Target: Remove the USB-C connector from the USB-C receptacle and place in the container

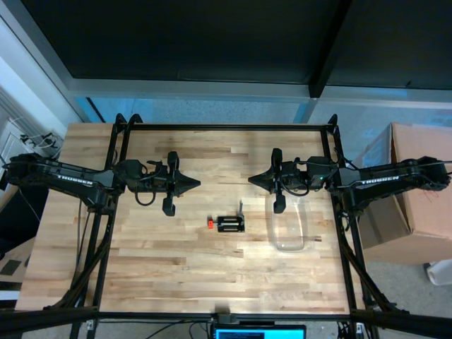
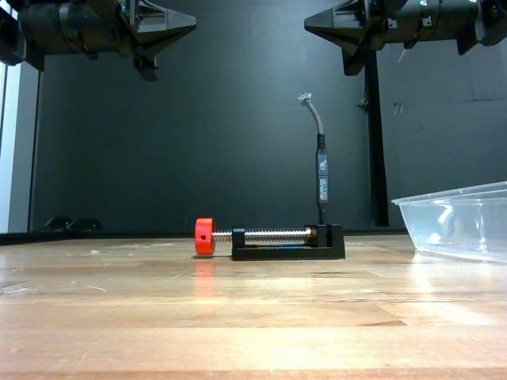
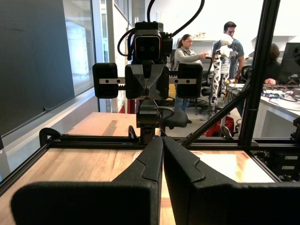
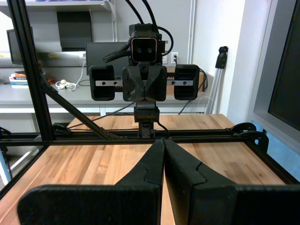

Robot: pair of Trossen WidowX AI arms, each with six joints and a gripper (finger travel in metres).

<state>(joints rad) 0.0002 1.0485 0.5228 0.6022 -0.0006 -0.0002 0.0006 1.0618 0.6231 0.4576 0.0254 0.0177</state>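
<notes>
The USB-C connector (image 2: pixel 322 178) stands upright in its receptacle on a small black vise (image 2: pixel 288 241) with a red knob (image 2: pixel 204 236), its short braided cable curling up. In the high view the vise (image 1: pixel 230 224) sits mid-table. The clear plastic container (image 1: pixel 290 224) lies right of it, empty (image 2: pixel 459 218). My left gripper (image 1: pixel 196 183) hovers high to the vise's far left, shut and empty (image 3: pixel 162 140). My right gripper (image 1: pixel 251 181) hovers high above the container's far end, shut and empty (image 4: pixel 164 142). The two point toward each other.
A black metal frame (image 1: pixel 226 128) runs around the wooden table's back and sides. A cardboard box (image 1: pixel 417 191) stands off the table to the right. A screen edge (image 1: pixel 259 330) shows at the near edge.
</notes>
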